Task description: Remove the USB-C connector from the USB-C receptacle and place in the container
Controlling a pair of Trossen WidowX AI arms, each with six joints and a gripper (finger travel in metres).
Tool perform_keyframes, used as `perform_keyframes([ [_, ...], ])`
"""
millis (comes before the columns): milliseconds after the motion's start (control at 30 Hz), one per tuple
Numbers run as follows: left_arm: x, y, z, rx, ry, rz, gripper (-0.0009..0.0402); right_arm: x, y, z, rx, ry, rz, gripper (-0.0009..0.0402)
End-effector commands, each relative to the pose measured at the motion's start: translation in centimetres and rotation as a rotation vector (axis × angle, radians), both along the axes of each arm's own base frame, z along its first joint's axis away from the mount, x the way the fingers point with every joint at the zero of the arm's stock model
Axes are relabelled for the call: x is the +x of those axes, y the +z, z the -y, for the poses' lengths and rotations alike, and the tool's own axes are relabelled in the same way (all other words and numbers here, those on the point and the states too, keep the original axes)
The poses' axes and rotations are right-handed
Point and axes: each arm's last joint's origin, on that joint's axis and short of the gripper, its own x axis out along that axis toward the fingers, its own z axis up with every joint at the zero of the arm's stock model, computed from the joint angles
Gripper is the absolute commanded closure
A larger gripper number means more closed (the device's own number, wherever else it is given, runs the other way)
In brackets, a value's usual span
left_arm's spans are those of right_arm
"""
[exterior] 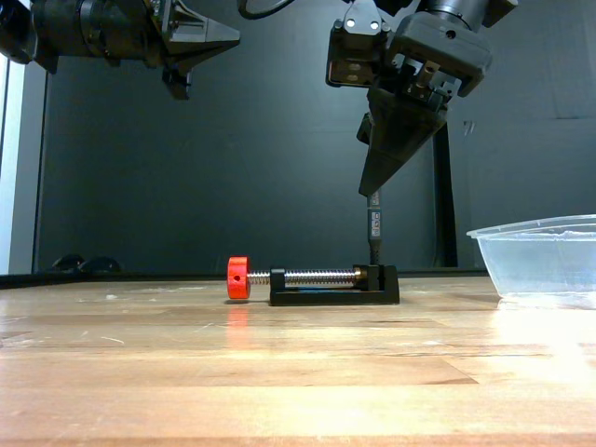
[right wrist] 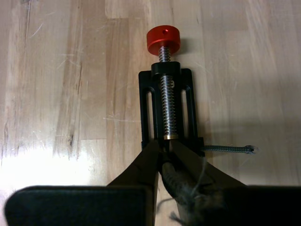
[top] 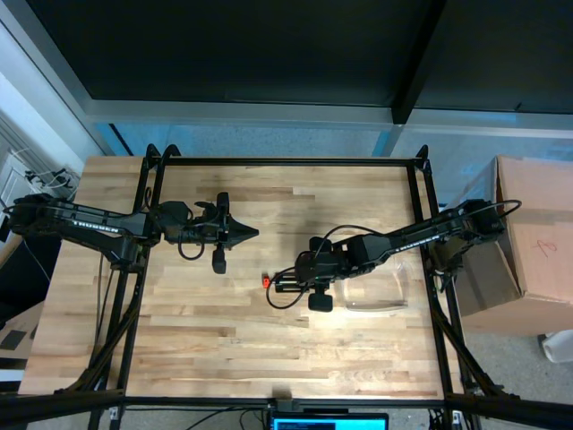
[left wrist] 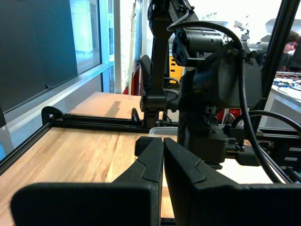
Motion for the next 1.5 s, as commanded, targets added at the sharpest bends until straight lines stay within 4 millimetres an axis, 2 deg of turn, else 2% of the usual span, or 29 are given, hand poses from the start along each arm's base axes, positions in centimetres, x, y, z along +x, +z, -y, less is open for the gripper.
perform_keyframes([
  [33, 0.0, 0.0, 0.0, 0.000, 0.000, 0.001, 0.0393, 0.0, 0.0, -0.1, 0.004, 0.003, -0.001, 0.0393],
  [467, 0.0, 0.0, 0.0, 0.000, 0.000, 0.001, 0.0393, 0.0, 0.1, -0.3, 0.009, 0.003, 0.000, 0.0394],
  [633, 0.0, 0.0, 0.0, 0.000, 0.000, 0.001, 0.0393, 0.1, 0.7, -0.5, 0.011, 0.009, 0.012, 0.0393],
  [1133, 0.0, 0.0, 0.0, 0.000, 0.000, 0.001, 0.0393, 0.4, 4.1, -0.7, 0.002, 0.029, 0.017, 0.0393],
  [1500, 0.0, 0.0, 0.0, 0.000, 0.000, 0.000, 0.0393, -0.4, 7.1, -0.5, 0.017, 0.026, 0.072, 0.0393],
])
